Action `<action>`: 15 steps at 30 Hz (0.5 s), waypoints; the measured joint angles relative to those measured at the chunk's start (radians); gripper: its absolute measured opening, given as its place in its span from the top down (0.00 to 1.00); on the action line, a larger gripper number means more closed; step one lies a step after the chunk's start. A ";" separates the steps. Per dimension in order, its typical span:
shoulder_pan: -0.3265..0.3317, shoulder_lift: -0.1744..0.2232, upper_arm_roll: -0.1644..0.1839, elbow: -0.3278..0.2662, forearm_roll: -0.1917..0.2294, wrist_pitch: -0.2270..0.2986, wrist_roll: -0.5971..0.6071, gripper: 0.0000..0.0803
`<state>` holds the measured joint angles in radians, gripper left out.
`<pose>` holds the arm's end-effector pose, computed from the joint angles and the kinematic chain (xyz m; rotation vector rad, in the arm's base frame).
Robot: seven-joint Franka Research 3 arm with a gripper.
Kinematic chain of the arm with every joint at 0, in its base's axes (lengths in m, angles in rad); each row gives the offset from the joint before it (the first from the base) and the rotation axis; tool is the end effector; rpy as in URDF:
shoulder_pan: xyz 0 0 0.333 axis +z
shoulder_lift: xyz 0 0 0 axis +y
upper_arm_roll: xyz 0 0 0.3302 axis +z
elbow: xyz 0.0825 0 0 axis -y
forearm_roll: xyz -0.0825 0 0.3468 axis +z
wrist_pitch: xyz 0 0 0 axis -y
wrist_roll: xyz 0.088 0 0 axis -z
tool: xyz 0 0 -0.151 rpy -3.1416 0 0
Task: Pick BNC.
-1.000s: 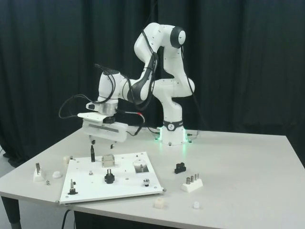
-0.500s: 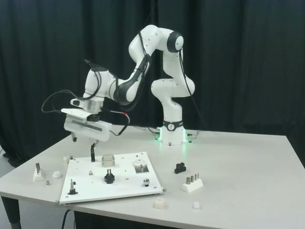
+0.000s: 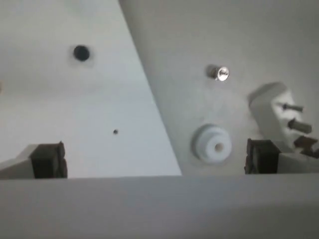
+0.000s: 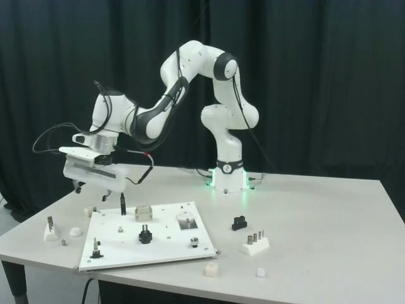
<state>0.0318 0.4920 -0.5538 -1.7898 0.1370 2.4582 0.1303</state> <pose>0.5907 -0.2946 0.3298 2.7737 -0.9539 0.3274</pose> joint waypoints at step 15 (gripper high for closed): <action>-0.128 0.109 0.061 0.193 0.014 -0.145 -0.186 0.00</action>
<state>-0.0962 0.6010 -0.4925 -1.5967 0.1514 2.3129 -0.0559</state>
